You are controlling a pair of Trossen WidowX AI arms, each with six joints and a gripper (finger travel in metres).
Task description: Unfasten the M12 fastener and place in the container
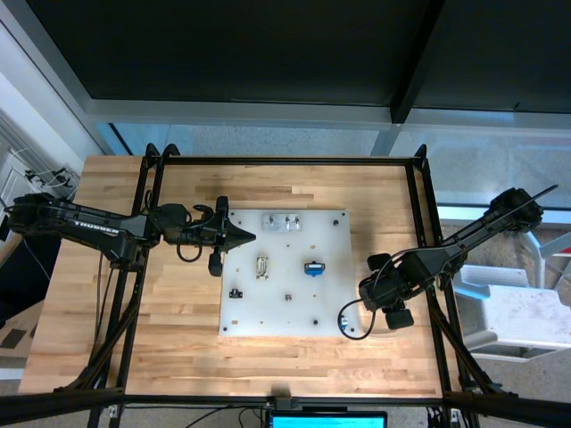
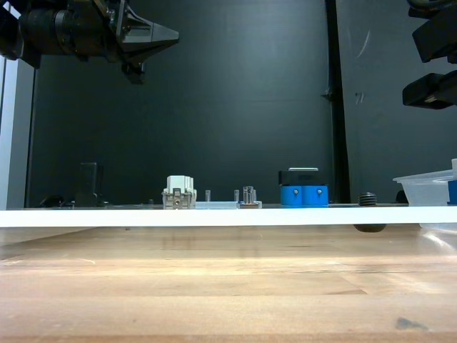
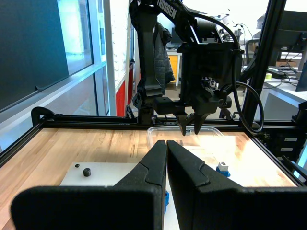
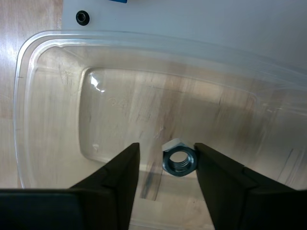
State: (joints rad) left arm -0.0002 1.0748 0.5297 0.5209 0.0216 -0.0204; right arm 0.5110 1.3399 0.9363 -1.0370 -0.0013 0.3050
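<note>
The silver M12 nut (image 4: 179,160) is inside the clear container (image 4: 29,96), between the spread fingers of my right gripper (image 4: 167,149), which stands open just above the bin. A gap shows between the nut and the finger on one side; on the other side I cannot tell whether they touch. The black stud (image 2: 367,199) stands bare with its ribs showing near the board's near right edge (image 1: 314,321). The container (image 2: 428,187) sits right of the board, under the right arm. My left gripper (image 1: 250,237) hovers shut, high over the board's far left edge.
On the white board (image 1: 268,312) stand a blue block (image 1: 313,267), a grey connector (image 1: 262,267) and small posts. A black frame rail (image 1: 426,232) runs just right of the container.
</note>
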